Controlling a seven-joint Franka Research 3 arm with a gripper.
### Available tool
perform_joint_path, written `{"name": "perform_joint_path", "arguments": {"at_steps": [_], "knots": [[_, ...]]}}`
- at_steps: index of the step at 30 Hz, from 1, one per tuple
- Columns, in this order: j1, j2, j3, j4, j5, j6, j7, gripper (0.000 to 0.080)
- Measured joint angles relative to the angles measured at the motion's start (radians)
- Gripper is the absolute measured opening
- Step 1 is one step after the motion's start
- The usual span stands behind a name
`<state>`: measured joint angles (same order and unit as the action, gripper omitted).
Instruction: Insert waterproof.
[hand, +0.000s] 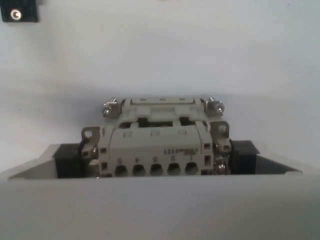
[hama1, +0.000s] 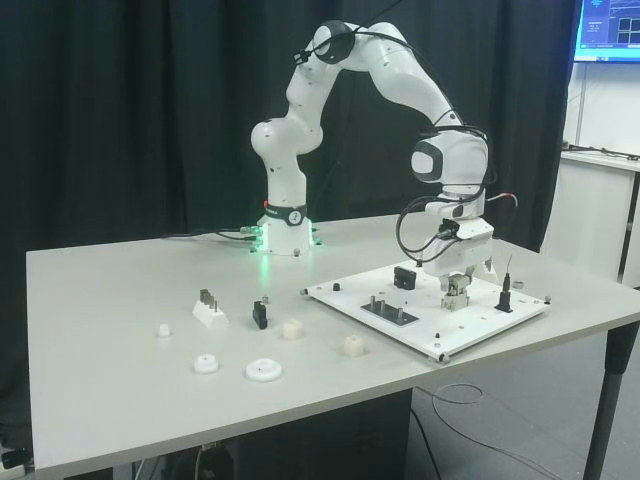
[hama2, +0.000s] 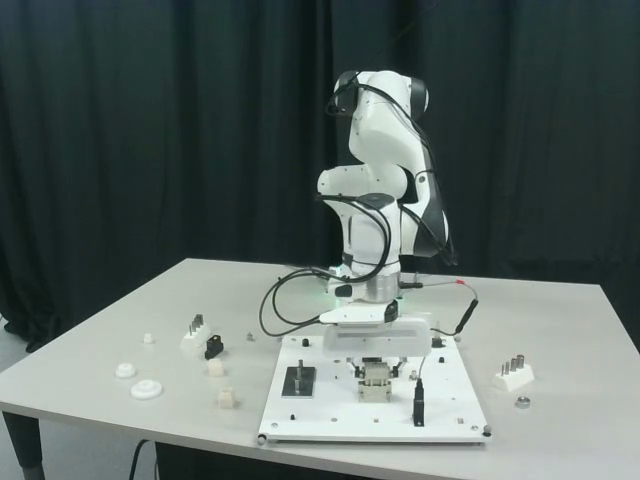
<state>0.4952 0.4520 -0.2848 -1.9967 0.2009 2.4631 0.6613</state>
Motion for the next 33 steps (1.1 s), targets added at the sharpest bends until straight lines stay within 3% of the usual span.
{"name": "perform_joint_path", "arguments": {"at_steps": [33], "knots": [[0.01, -0.019, -0.002, -0.043, -0.031, 0.064, 0.047, 0.0619]]}}
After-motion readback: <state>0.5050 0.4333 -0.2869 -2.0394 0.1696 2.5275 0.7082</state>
